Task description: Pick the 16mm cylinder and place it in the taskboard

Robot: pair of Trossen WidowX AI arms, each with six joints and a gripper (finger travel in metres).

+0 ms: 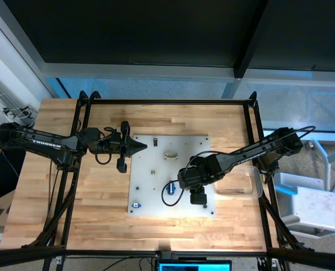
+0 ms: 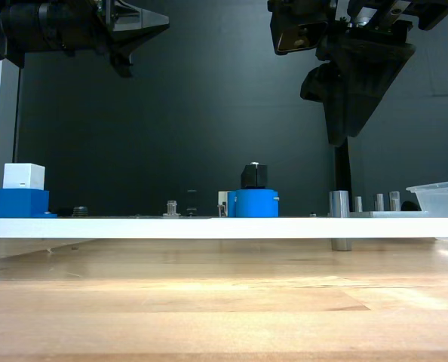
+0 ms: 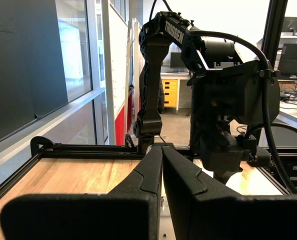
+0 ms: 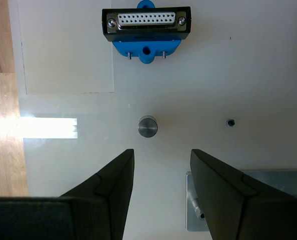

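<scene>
Of the cylinder [image 4: 147,126] I see only the round end, axis upright in the taskboard [image 4: 68,60], just ahead of my spread right claw [image 4: 162,152]. The left claw [image 3: 162,147], pressed together, hangs well apart.

Cut-off bits
The clear tray [image 2: 443,200] runs off the low view's edge; the right claw [image 4: 162,151] hides some of the grey block [image 4: 283,182].

Left end effector [image 1: 142,145] pinched; right end effector [image 4: 162,152] spread.

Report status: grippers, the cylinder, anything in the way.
Left gripper shut, raised at left edge of white square taskboard. Right gripper open, empty, above grey metal cylinder standing upright on the board. Nothing between them.
</scene>
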